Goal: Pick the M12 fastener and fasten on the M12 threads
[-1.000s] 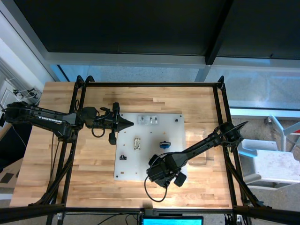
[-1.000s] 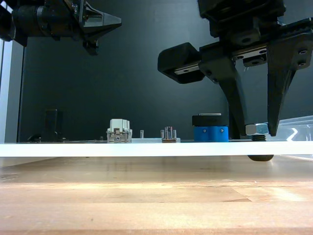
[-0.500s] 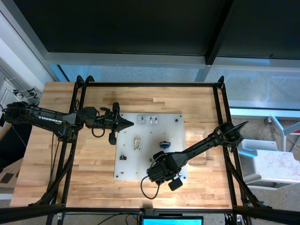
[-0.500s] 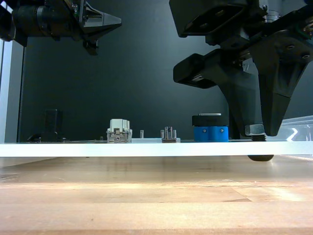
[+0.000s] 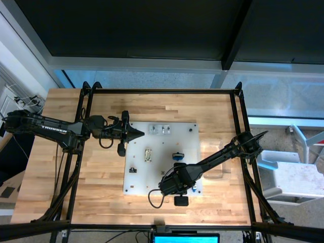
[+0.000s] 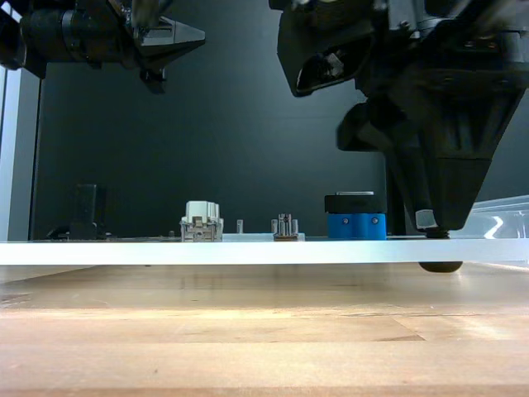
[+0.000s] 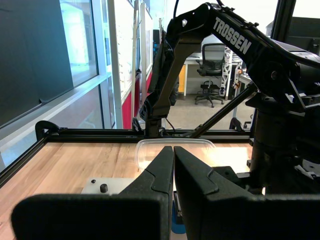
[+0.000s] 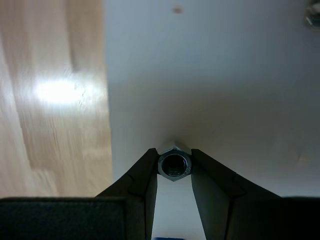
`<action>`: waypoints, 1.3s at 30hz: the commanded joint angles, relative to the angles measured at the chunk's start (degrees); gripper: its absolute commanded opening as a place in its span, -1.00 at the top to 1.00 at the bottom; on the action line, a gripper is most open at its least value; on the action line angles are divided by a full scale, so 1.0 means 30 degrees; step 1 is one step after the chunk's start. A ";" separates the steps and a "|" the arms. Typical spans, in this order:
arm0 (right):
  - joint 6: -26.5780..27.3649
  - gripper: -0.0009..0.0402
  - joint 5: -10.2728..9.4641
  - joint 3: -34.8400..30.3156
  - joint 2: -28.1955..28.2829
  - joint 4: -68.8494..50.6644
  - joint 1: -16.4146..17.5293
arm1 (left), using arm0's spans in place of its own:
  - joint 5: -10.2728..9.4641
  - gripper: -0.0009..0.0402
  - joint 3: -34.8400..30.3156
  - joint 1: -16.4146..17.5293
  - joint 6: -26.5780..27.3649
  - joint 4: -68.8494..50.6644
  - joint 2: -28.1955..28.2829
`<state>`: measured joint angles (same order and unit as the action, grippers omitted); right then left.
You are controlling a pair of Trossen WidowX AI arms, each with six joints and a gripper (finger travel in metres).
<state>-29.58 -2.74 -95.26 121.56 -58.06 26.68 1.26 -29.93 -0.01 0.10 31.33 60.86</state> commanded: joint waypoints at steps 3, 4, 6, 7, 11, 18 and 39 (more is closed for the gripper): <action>-0.5748 0.96 0.0044 0.0022 0.0022 -0.0044 0.0000 | 0.0007 0.96 -0.0007 0.0000 0.0000 0.0007 0.0000; -0.6885 0.96 0.0044 0.0036 0.0022 -0.0044 -0.0007 | 0.0007 0.96 -0.0007 0.0000 0.0000 0.0007 0.0000; -0.9107 0.96 0.0044 0.0058 0.0022 -0.0044 0.0000 | 0.0000 0.96 -0.0007 0.0000 0.0000 0.0007 0.0000; -1.0091 0.96 0.0044 0.0073 0.0022 -0.0036 0.0022 | 0.0000 0.96 -0.0007 0.0000 0.0000 0.0007 0.0000; -1.3311 0.96 0.0051 0.0073 0.0022 0.0036 0.0036 | 0.0000 0.96 -0.0007 0.0007 0.0000 0.0007 0.0000; -1.8812 0.96 0.0044 0.0073 0.0022 0.0036 0.0080 | 0.0000 0.96 -0.0007 0.0007 0.0000 0.0007 0.0000; -3.5875 0.96 0.0058 0.0073 0.0022 0.0102 0.0146 | 0.0000 0.96 -0.0007 0.0000 0.0000 0.0007 0.0000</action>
<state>-135.06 -2.55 -95.04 121.56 -57.84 27.05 1.26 -29.95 -0.01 0.12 31.33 60.86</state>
